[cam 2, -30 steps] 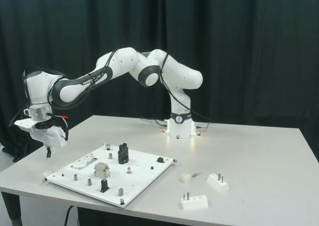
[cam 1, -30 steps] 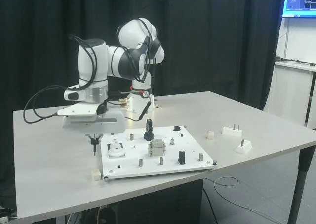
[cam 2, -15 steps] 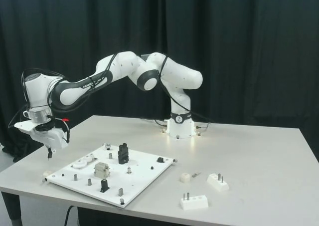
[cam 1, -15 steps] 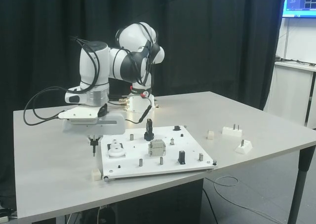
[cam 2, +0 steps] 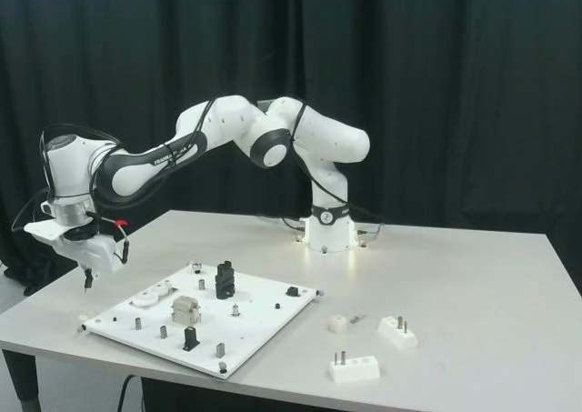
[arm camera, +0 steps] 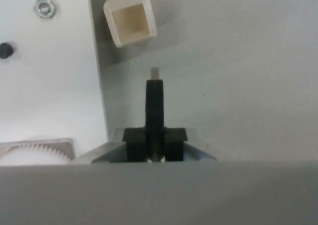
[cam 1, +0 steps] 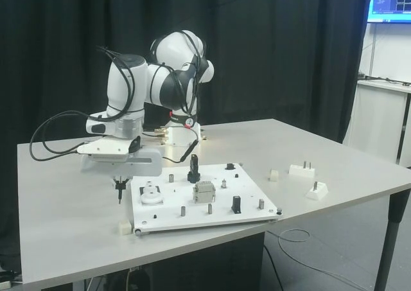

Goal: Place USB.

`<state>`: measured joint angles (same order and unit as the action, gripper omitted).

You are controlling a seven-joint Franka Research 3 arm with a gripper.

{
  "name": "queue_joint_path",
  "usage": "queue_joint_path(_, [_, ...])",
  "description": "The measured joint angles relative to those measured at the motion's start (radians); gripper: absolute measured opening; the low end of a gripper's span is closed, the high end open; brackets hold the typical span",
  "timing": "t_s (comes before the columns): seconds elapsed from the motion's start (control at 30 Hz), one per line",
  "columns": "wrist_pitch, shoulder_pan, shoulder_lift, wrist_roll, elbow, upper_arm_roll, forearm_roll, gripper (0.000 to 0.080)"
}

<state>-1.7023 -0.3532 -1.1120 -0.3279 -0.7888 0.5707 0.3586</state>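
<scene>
While clamped on the black USB plug, gripper hangs above the grey table, at nine o'clock from the white board.

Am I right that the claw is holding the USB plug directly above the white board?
Not quite. The claw does hold the USB plug, but over bare grey table beside the white board, just off its edge. The wrist view shows this; the small square holder also lies off the board.
</scene>
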Motion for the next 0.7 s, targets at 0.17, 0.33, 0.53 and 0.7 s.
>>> queue_joint_path(0.17, [-0.012,0.0,-0.001,0.0,0.002,-0.001,0.0,0.007])
queue_joint_path(0.33, [-0.036,0.0,-0.003,0.0,0.002,-0.006,0.0,0.007])
queue_joint_path(0.53, [-0.067,0.0,-0.009,0.0,0.002,-0.016,0.0,0.007])
queue_joint_path(0.7, [-0.082,0.0,-0.014,0.0,0.002,-0.023,0.0,0.007])
